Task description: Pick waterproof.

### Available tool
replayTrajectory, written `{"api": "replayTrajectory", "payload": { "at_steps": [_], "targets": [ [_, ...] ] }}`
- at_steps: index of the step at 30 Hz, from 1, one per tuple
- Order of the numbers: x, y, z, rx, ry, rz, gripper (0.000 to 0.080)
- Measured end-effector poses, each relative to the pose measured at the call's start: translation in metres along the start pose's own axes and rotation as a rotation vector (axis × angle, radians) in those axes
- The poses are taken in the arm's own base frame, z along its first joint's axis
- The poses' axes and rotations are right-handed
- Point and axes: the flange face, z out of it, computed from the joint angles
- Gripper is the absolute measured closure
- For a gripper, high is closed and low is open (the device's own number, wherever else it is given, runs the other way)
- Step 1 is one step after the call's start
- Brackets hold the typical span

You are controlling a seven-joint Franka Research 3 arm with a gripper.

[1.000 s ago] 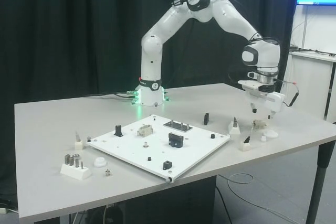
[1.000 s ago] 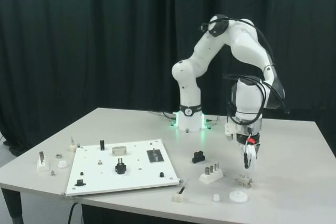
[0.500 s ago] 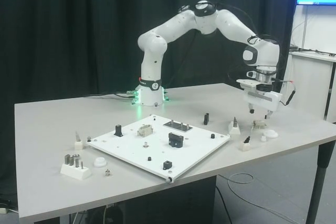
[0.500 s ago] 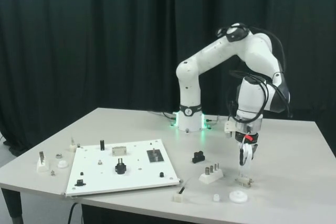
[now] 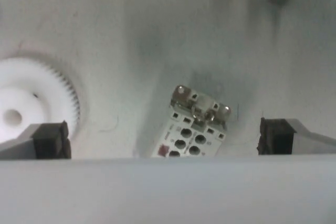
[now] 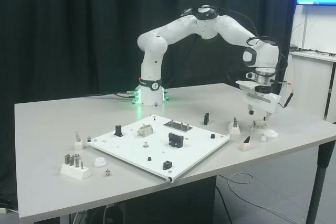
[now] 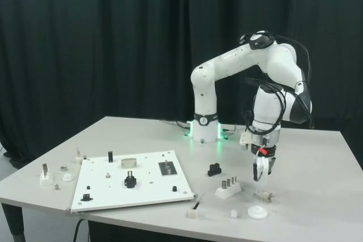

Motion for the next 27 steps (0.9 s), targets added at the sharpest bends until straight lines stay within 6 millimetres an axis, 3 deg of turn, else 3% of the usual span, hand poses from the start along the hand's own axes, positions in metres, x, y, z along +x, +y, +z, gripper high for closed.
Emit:
{"api": "replayTrajectory", "payload": {
  "at_steps": [27],
  "targets": [
    [-0.010,0.012,0.009,-0.032,-0.038,0.041,0.0003]
  ]
}}
